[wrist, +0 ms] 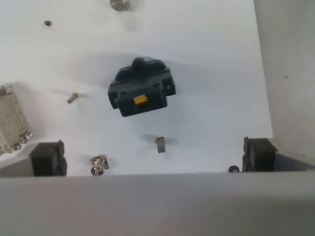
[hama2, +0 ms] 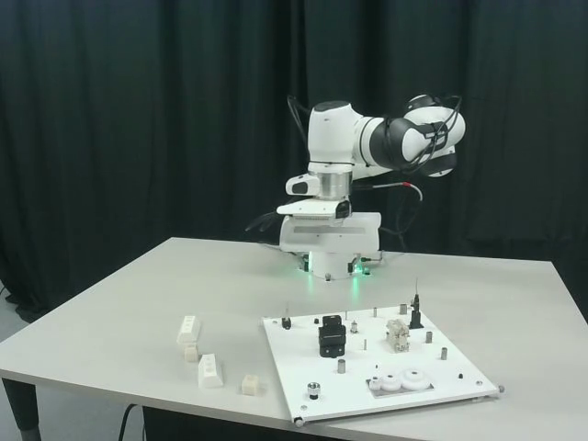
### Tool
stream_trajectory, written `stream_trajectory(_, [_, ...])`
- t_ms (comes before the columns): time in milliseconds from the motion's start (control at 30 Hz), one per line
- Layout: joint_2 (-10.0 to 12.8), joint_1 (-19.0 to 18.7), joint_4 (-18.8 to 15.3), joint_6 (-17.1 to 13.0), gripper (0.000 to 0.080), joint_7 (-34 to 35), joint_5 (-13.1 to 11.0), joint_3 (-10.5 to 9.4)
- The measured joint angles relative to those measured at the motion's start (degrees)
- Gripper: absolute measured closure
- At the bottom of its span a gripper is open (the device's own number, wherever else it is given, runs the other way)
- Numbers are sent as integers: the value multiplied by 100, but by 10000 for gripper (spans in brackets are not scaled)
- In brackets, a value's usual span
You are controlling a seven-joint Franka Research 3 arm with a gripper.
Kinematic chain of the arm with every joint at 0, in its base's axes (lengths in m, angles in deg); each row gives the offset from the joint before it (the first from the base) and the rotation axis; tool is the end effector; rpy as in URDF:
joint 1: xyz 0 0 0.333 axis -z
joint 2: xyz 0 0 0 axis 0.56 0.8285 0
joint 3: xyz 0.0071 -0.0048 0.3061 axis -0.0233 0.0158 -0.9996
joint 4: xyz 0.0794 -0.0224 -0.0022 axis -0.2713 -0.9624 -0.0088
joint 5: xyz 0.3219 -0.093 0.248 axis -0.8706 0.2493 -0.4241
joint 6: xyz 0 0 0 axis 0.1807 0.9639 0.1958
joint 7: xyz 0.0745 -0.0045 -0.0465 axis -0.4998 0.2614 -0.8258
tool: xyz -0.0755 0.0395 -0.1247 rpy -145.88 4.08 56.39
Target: Remove Ethernet.
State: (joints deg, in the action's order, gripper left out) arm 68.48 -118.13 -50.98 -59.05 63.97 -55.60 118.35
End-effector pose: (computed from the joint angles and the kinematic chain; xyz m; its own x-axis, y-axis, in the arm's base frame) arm 0.5734 0.0713 0.3366 0.8320 -0.5544 0.0227 -0.5546 -0.8321 0.0044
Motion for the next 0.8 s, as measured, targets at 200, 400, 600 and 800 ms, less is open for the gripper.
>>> stream_trajectory(200, [0,-56,26,-31,3,126,0,0])
stream_trajectory(400, [0,-87,52,-45,3,218,0,0])
stream_trajectory(600, [0,-104,82,-62,3,255,2,5])
stream_trajectory(800, [0,-106,90,-116,3,257,46,15])
